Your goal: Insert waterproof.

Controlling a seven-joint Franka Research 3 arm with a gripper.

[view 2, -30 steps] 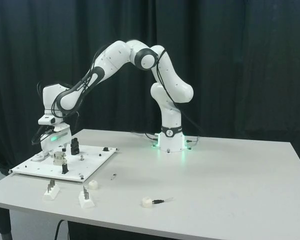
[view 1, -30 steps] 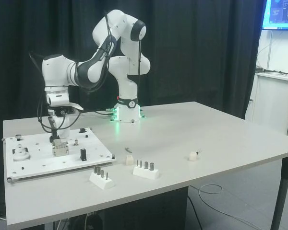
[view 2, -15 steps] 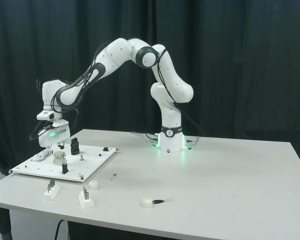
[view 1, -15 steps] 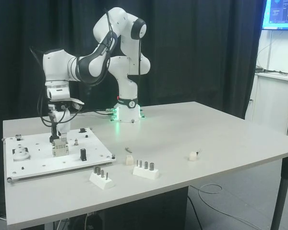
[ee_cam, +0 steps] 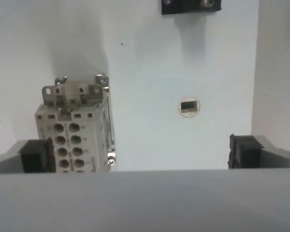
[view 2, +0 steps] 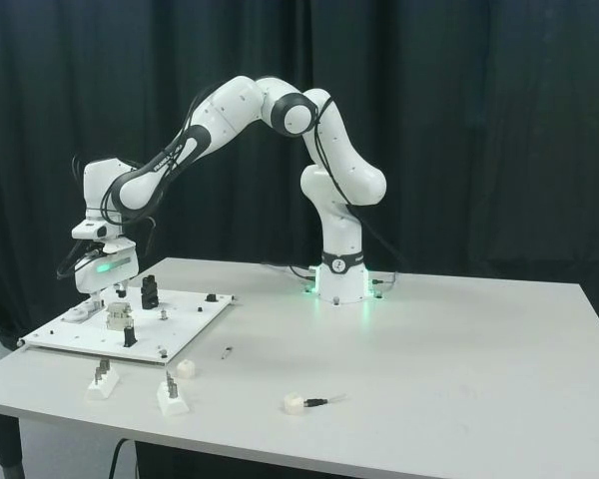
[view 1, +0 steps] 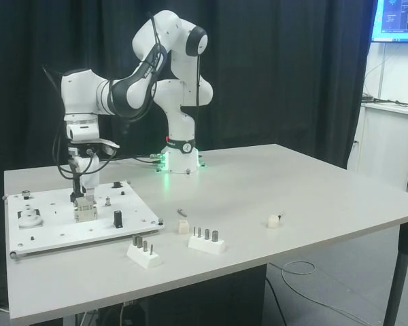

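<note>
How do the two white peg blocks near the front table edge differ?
The block nearer the board carries fewer pegs; the block beside it carries four in a row. The first looks shorter, the second longer. Both are white, sit on the grey table and hold upright grey pegs.

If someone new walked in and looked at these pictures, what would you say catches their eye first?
Probably the white arm, arching from its green-lit base to hang over the white board at the table's end. Its tool hovers open just above the pale multi-hole connector mounted there. Nearer the front edge stand two small white blocks holding grey pins.
</note>
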